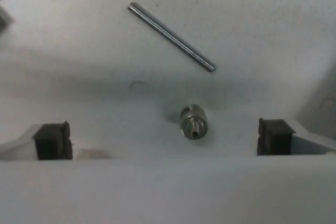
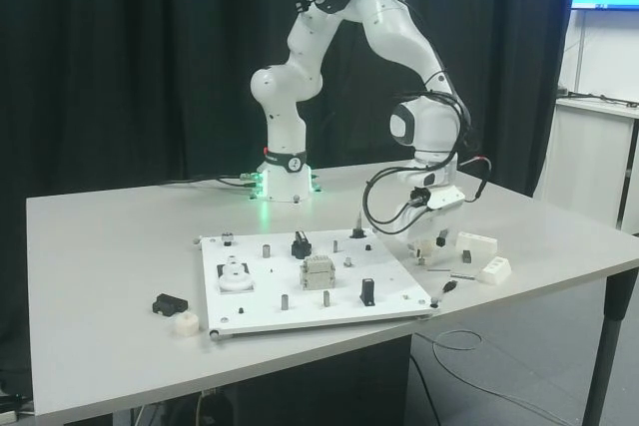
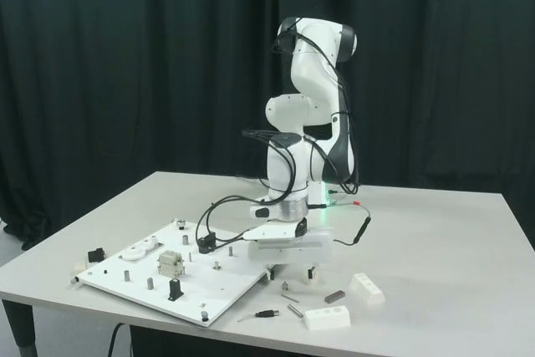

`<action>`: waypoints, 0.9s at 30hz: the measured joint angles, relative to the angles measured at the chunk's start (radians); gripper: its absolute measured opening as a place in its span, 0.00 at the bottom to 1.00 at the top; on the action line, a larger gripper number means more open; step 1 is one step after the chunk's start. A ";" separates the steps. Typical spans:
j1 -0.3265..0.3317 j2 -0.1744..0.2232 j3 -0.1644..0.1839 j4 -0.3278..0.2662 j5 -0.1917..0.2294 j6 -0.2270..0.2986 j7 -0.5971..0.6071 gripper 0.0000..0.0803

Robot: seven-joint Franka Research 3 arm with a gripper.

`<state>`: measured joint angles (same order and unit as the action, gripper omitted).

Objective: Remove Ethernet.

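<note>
My gripper point(image 1: 163, 139) hangs open just above the grey table, right beside the white board point(image 2: 329, 311). Its black pads point(image 1: 52, 141) stand wide apart. Between them, on the table, lies a small metal cylindrical piece point(image 1: 193, 121), touched by neither pad. A thin metal rod point(image 1: 171, 36) lies a little beyond it. From the room cameras the gripper point(image 2: 431, 243) point(image 3: 291, 273) is off the board's edge. A black plug-like part point(image 2: 300, 244) point(image 3: 205, 244) stands on the board; I cannot tell whether it is the Ethernet connector.
Two white blocks point(image 2: 477, 242) point(image 2: 493, 269) and a short black bar point(image 3: 334, 295) lie on the table near the gripper. A small loose plug point(image 3: 266, 313) lies by the front edge. A black part point(image 2: 170, 303) and a white piece point(image 2: 186, 323) sit beyond the board's other side.
</note>
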<state>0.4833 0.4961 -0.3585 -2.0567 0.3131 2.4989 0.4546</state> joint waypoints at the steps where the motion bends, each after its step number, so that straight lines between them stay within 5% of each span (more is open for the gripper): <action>1: 0.001 -0.003 0.000 0.000 -0.003 -0.003 0.004 0.96; 27: 0.005 -0.072 0.000 0.001 -0.092 -0.088 0.062 1.00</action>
<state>0.4883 0.4241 -0.3586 -2.0554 0.2215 2.4105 0.5169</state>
